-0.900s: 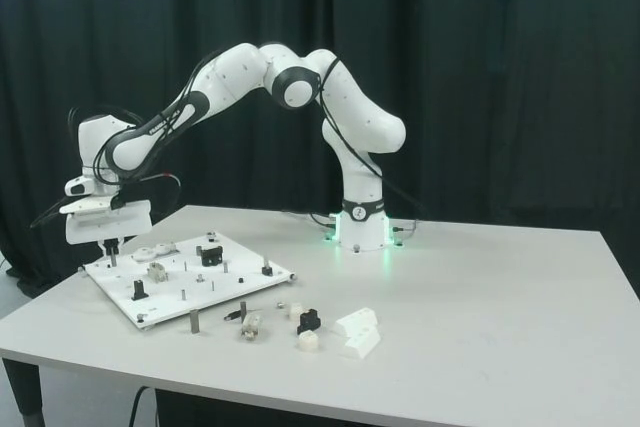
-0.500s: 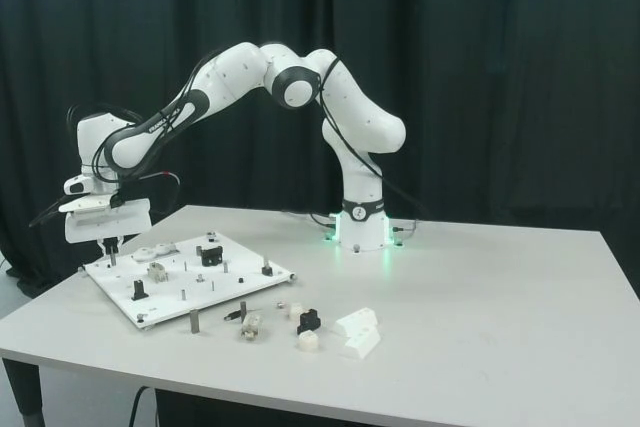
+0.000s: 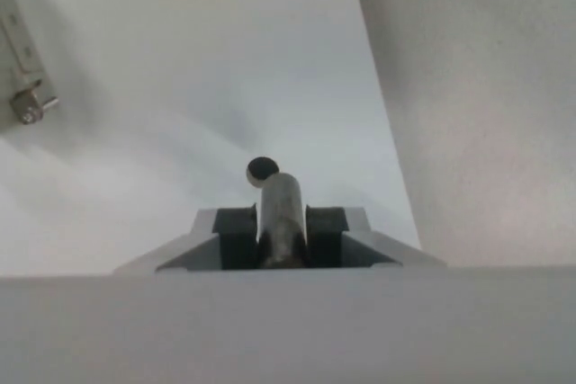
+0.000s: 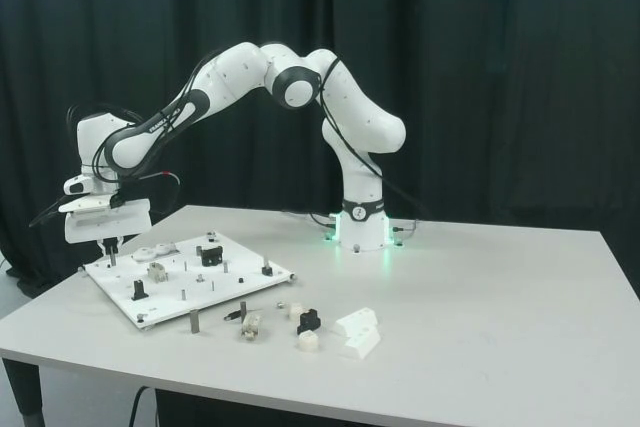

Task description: Place round peg 3.

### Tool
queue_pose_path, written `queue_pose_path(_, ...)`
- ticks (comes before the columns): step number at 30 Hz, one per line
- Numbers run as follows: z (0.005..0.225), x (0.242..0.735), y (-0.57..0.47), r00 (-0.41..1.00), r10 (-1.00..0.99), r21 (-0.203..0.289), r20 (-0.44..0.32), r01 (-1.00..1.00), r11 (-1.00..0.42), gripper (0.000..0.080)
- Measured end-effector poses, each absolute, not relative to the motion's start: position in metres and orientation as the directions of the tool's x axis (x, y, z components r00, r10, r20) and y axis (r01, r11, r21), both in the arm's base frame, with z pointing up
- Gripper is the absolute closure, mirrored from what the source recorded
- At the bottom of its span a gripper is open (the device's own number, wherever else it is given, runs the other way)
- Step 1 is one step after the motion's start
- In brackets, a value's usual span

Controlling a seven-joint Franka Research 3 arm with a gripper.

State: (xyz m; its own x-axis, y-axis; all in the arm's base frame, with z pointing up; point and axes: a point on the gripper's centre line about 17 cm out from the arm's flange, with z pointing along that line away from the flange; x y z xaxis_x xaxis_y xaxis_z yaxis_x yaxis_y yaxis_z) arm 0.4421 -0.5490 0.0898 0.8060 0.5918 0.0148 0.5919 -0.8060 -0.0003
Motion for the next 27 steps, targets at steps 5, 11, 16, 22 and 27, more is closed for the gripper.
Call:
queue_pose_path(5,0.09,0.443,-0.548,0.806,0.592,0.0,0.015,0.592,-0.806,0.0692)
queue_pose_path(11,0.09,0.446,-0.547,0.806,0.591,0.001,0.016,0.591,-0.806,0.0692)
queue_pose_path(16,0.092,0.45,-0.545,0.807,0.59,0.004,0.018,0.59,-0.807,0.0692)
queue_pose_path(22,0.093,0.459,-0.538,0.814,0.58,0.002,0.032,0.58,-0.815,0.0692)
queue_pose_path(27,0.096,0.472,-0.523,0.823,0.564,-0.014,0.067,0.566,-0.824,0.0692)
